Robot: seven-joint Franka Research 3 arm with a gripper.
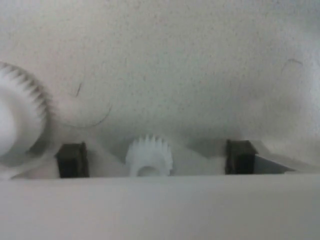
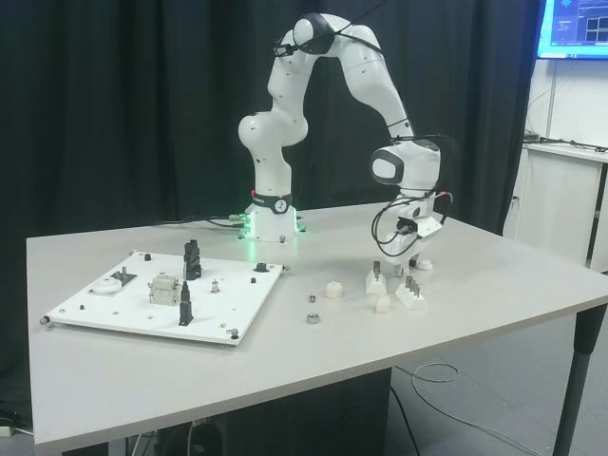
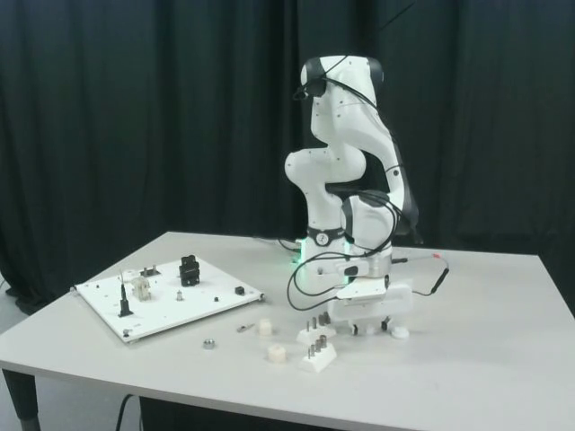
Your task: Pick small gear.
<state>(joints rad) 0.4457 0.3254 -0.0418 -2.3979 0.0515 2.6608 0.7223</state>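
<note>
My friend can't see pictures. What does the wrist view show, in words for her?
A small white gear sits on the grey table, midway between the gripper's two black fingertips, which stand open on either side of it without touching. Part of a larger white gear shows at the picture's edge.

Small gear (image 1: 148, 156) on table (image 1: 190, 60), between the fingers (image 1: 72, 160), larger gear (image 1: 17, 117) beside.

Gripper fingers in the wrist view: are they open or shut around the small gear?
Open. The gripper has its two black fingertips well apart, with the small gear between them, touching neither.
</note>
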